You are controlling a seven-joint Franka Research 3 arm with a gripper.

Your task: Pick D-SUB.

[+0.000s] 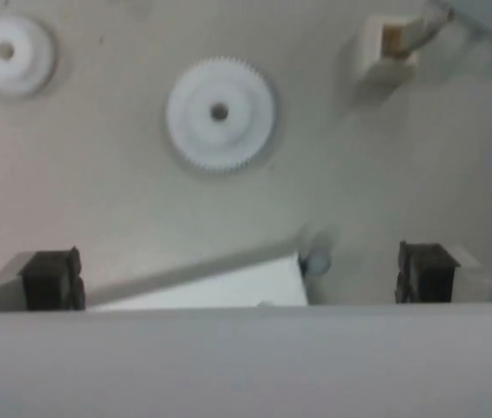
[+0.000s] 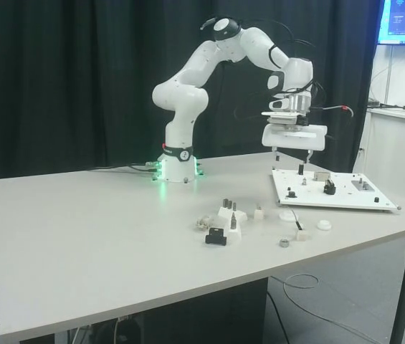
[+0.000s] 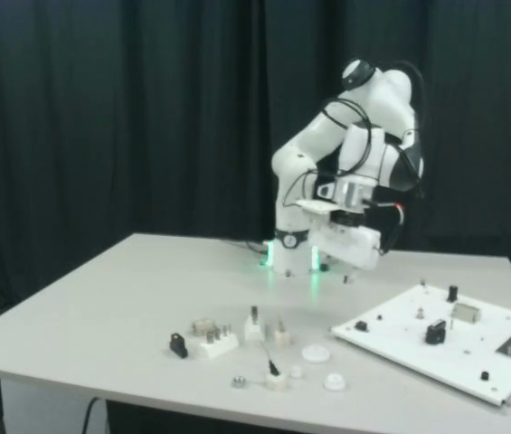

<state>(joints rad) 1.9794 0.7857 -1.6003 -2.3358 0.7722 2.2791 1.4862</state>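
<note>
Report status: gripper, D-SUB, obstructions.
Gripper open, empty, raised above the white board's near corner. D-SUB cannot be picked out among the small parts on the table. Nothing blocking the descent.

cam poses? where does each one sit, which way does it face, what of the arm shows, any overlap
Wrist view: on the wrist, looking down at the table; both black fingertips of the open claw show above the large gear.
First room view: off the table's front, facing the arm and the white board.
Second room view: off another side, facing the arm across the loose parts.
Both room views share the arm, board and gears.

Hand (image 2: 292,153) hangs above table (image 2: 87,229), beside board (image 2: 345,199).
</note>
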